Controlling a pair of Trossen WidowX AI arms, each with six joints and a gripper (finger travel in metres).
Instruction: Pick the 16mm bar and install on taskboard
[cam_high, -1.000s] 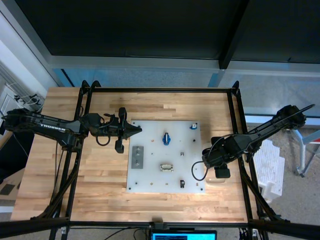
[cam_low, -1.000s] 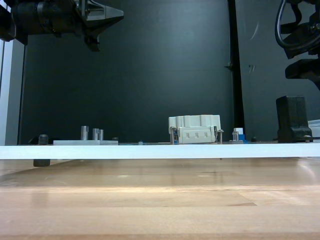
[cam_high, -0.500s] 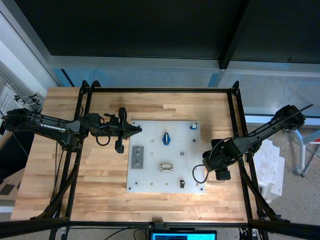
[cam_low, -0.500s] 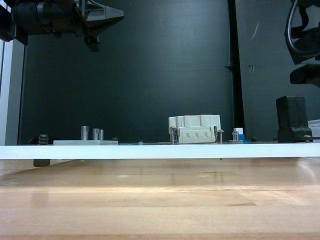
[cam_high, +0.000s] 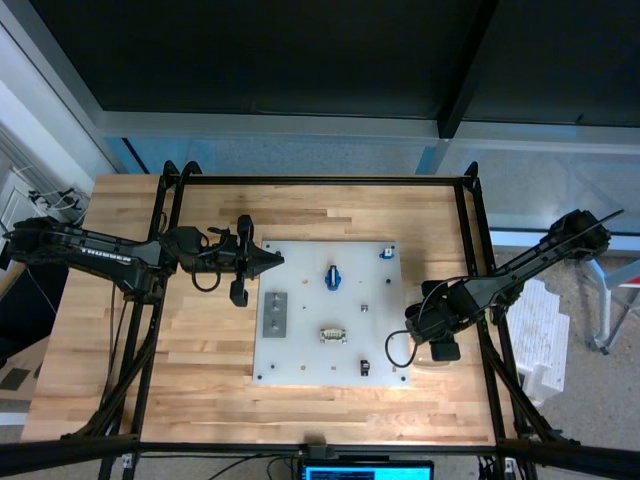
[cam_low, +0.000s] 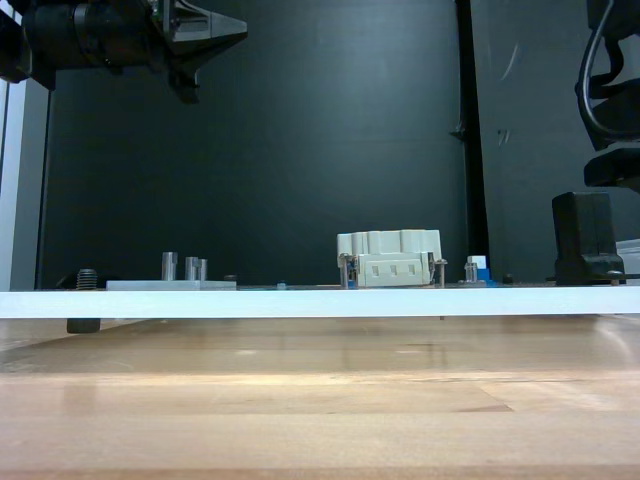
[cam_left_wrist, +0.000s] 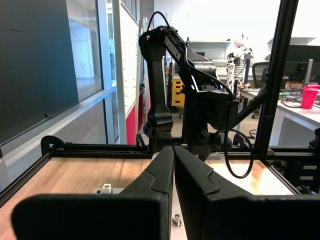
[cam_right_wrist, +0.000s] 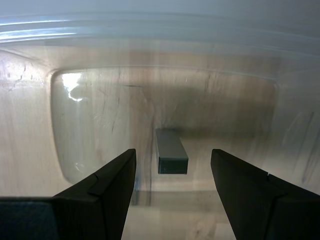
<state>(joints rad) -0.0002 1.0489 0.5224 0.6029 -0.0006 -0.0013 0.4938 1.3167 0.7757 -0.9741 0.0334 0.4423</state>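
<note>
While left pincer (cam_left_wrist: 173, 150) hangs pinched above the taskboard (cam_high: 300, 352), right pincer (cam_right_wrist: 172, 156) gapes over the 16mm bar (cam_right_wrist: 171, 149) in a tray (cam_right_wrist: 90, 110).

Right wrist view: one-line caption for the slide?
Right gripper, open, poised over the 16mm bar lying in the clear tray; left gripper shut, raised by the far-left corner of the taskboard.
</note>
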